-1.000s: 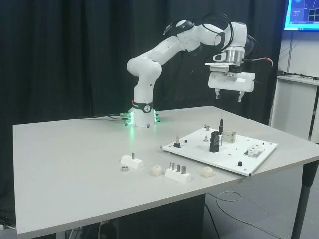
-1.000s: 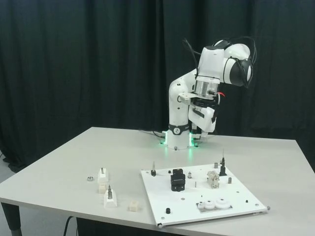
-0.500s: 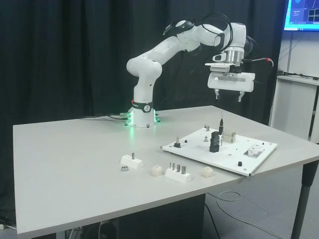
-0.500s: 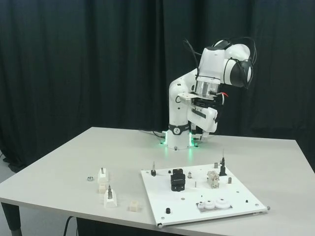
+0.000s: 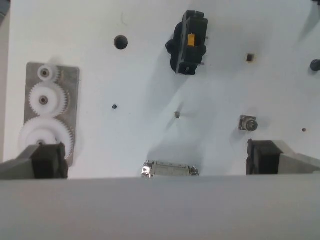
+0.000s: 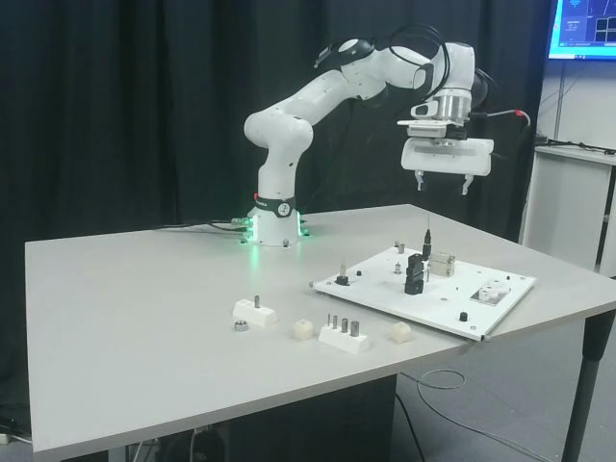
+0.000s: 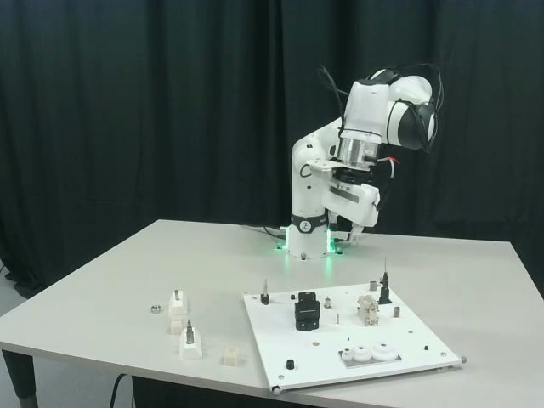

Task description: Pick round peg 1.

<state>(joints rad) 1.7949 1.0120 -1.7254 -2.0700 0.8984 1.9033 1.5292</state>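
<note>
- First room view: the gripper (image 6: pixel 443 183) hangs slightly higher than a second ago, fingers spread wide, holding nothing, above the white board (image 6: pixel 377 292).
- Grey table (image 6: pixel 144 289), black curtain (image 6: pixel 115 96) behind.
- Round peg 1 (image 6: pixel 344 325) stands upright, long axis vertical, among three pegs in a white holder (image 6: pixel 344 341) near the table's front edge; which of the three it is cannot be told.

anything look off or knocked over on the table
Nothing stands out. The white board lies flat on the grey table, its parts upright, and the small white blocks beside it sit upright too. The gripper hangs high above the board, jaws open and empty.
</note>
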